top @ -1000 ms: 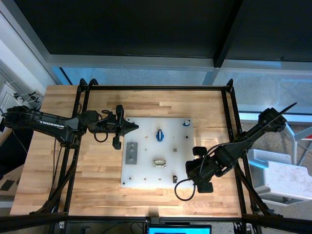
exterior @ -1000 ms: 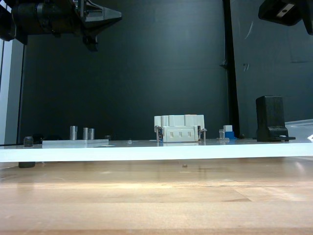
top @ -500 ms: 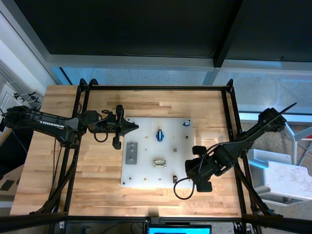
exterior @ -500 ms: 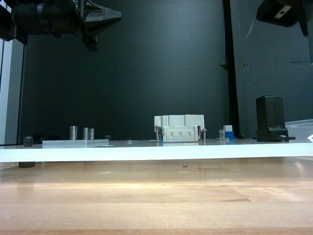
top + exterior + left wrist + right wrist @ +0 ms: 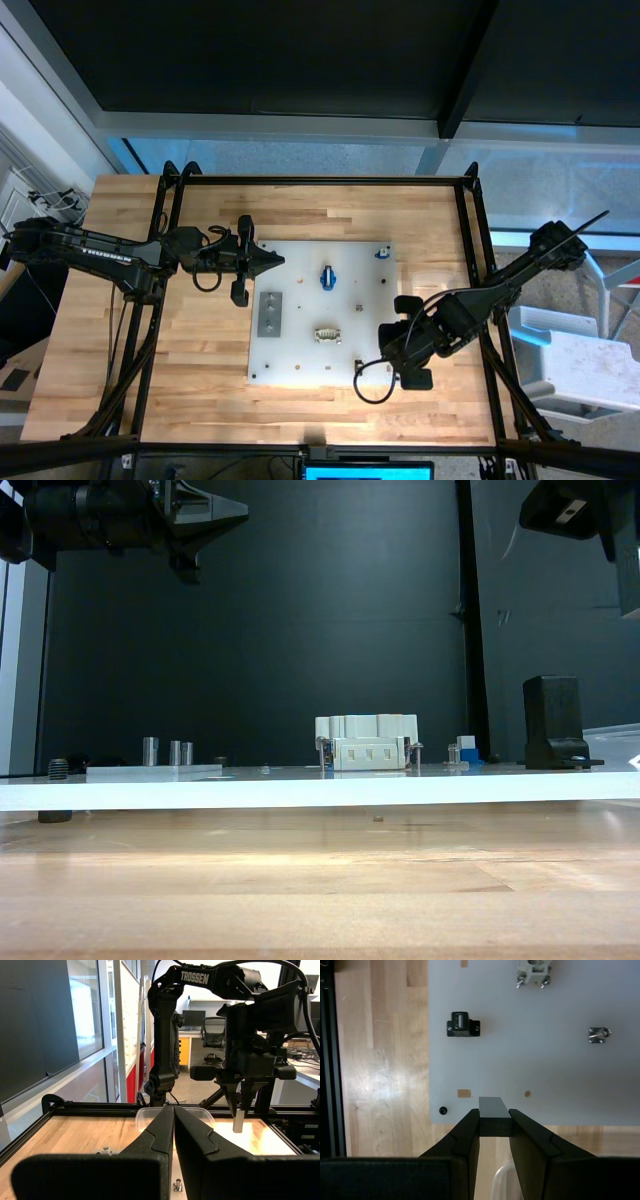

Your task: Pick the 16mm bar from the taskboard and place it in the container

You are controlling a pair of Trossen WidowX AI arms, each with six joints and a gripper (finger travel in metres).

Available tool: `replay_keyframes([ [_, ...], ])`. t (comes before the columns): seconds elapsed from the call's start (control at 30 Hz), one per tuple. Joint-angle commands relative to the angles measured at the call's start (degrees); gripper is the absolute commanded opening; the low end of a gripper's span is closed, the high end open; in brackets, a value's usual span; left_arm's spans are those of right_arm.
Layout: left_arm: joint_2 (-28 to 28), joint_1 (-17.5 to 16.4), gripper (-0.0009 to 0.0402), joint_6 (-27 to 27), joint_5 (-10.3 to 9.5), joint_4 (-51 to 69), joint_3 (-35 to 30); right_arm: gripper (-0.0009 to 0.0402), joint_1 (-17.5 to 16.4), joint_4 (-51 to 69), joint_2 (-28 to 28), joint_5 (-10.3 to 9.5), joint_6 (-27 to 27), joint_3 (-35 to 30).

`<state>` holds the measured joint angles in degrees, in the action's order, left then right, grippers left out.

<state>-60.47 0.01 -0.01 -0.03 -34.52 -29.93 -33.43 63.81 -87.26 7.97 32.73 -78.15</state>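
Fingers of my right gripper (image 5: pixel 494 1119) clamp the short grey metal bar (image 5: pixel 492 1106) over the white square taskboard's (image 5: pixel 560 1070) right edge, near the clear plastic container (image 5: pixel 144 1113). My left gripper (image 5: pixel 173 1110) hovers closed over its far-left corner.

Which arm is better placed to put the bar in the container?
Right. The right end effector grips the 16mm bar close to the container; the left end effector hangs shut, empty, over the taskboard's far-left corner.

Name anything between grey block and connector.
Bare taskboard, high view; left gripper shut over its left edge; right gripper, gripping the bar, over its right edge.
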Motion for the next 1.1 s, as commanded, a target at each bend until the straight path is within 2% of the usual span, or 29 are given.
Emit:
replay_keyframes([
  [0.03,-0.02,-0.02,0.0000,0.00,0.02,-0.02,-0.02,0.0043,1.01,0.15,0.20,0.04,0.55,0.24],
  [0.6,-0.02,-0.02,0.0000,0.00,0.00,-0.02,-0.02,0.0043,7.13,0.48,8.81,0.02,6.12,9.90],
  [1.1,-0.02,0.00,0.0000,0.00,0.02,-0.02,-0.02,0.0043,8.20,0.48,18.62,-0.02,11.47,20.37],
])
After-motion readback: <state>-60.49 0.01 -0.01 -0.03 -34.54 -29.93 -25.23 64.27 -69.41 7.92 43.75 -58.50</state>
